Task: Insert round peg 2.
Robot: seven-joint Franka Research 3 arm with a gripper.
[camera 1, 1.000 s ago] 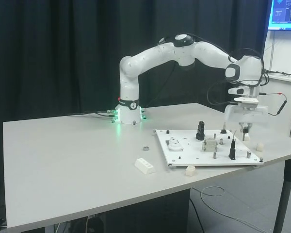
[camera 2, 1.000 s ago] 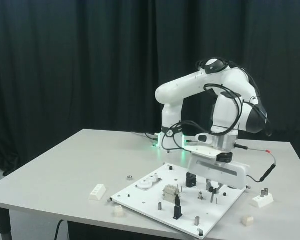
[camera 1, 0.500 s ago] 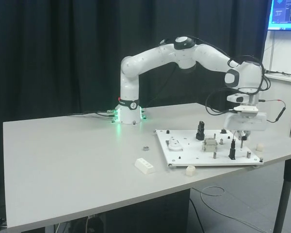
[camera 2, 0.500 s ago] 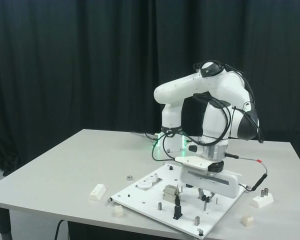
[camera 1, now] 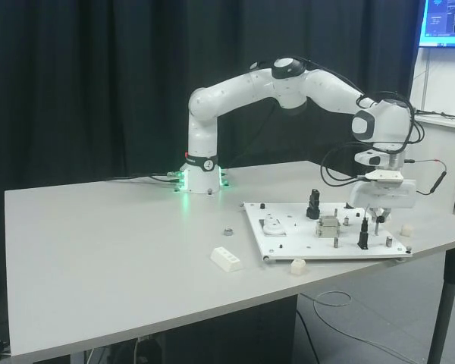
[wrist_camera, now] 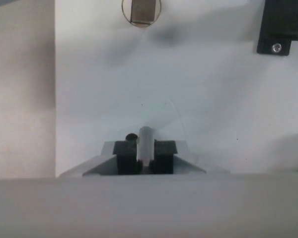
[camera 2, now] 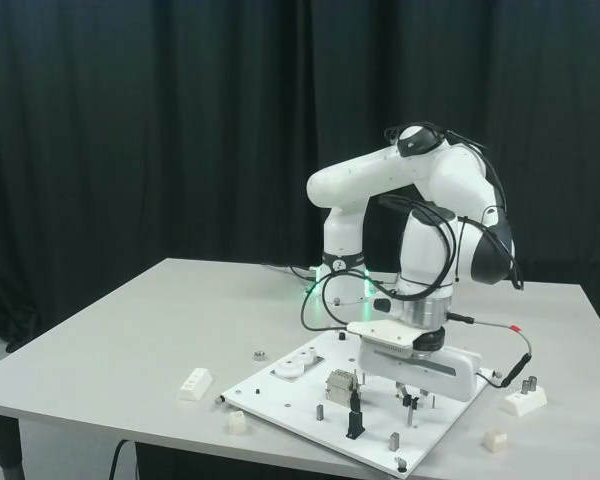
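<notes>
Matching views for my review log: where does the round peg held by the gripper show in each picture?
Wrist view: round peg upright between the black fingertips, over the white board.
First room view: peg under the gripper, over the board's far end.
Second room view: peg likewise.
Shared landmark: the white board.

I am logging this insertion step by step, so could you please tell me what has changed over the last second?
The gripper carried the round peg in from the white board's far edge to over the board and came down, its fingers shut on the peg throughout. In the wrist view the peg's tip sits beside a small black hole. The board, its parts and the small white blocks on the table stayed put.
</notes>
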